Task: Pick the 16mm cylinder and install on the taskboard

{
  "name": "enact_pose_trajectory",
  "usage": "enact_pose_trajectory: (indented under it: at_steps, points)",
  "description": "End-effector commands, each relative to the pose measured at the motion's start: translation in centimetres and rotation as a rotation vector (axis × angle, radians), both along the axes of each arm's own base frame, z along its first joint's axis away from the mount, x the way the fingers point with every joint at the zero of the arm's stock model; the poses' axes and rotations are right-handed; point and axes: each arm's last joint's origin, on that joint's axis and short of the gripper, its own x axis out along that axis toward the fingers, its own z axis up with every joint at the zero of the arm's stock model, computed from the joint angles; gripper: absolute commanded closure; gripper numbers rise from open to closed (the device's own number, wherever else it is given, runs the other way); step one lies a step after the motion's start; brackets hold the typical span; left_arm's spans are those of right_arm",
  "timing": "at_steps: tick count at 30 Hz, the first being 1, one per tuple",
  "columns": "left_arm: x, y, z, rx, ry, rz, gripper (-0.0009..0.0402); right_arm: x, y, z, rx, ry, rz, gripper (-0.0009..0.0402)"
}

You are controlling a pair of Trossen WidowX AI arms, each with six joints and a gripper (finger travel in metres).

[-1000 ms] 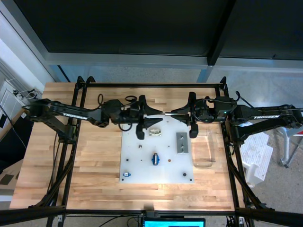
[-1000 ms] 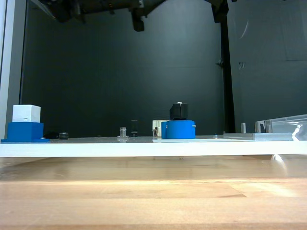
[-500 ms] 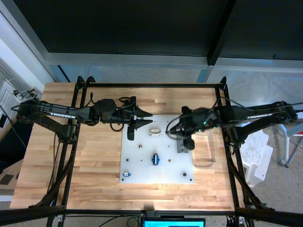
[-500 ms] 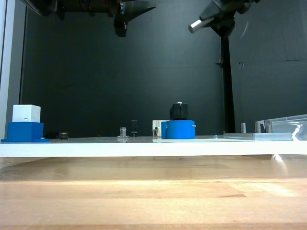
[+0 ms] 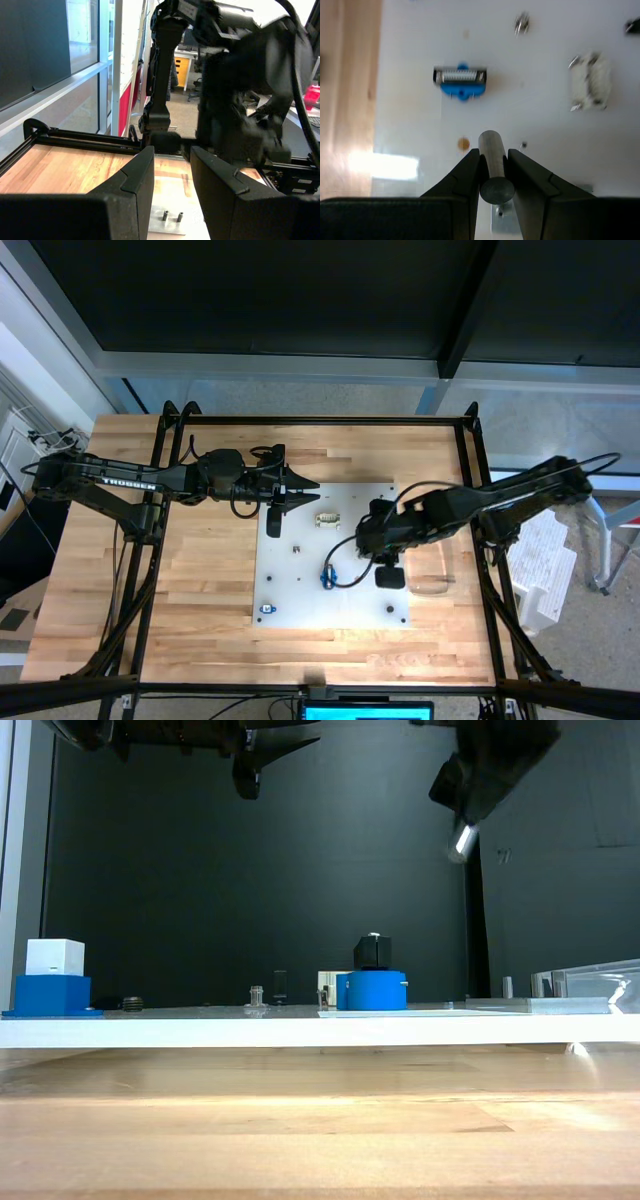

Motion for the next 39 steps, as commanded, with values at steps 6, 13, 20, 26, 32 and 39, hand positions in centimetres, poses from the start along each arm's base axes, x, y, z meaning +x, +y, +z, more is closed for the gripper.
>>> enact_pose_trajectory:
  at_steps: [6, 13, 20, 26, 32, 39]
  points:
    - [0.0, 0.0, 0.0, -0.001, -0.002, 0.000, 0.0296, 2.4, 2.2, -1.7, -0.018, 0.128, 0.013, 0.0385]
    - [0.0, 0.0, 0.0, -0.001, -0.002, 0.000, 0.0296, 4.0, 3.1, -3.1, -0.024, 0.227, -0.003, 0.0385]
    - [0.0, 0.0, 0.0, -0.001, -0.002, 0.000, 0.0296, 5.0, 3.5, -5.1, -0.047, 0.315, -0.017, 0.0385]
    - [0.0, 0.0, 0.0, -0.001, -0.002, 0.000, 0.0296, 5.6, 3.7, -6.0, -0.048, 0.341, -0.020, 0.0384]
    - [0.0, 0.0, 0.0, -0.001, -0.002, 0.001, 0.0296, 5.7, 3.7, -6.4, -0.048, 0.346, -0.020, 0.0384]
    - [0.0, 0.0, 0.0, -0.001, -0.002, 0.000, 0.0296, 5.9, 3.8, -6.8, -0.036, 0.350, -0.020, 0.0384]
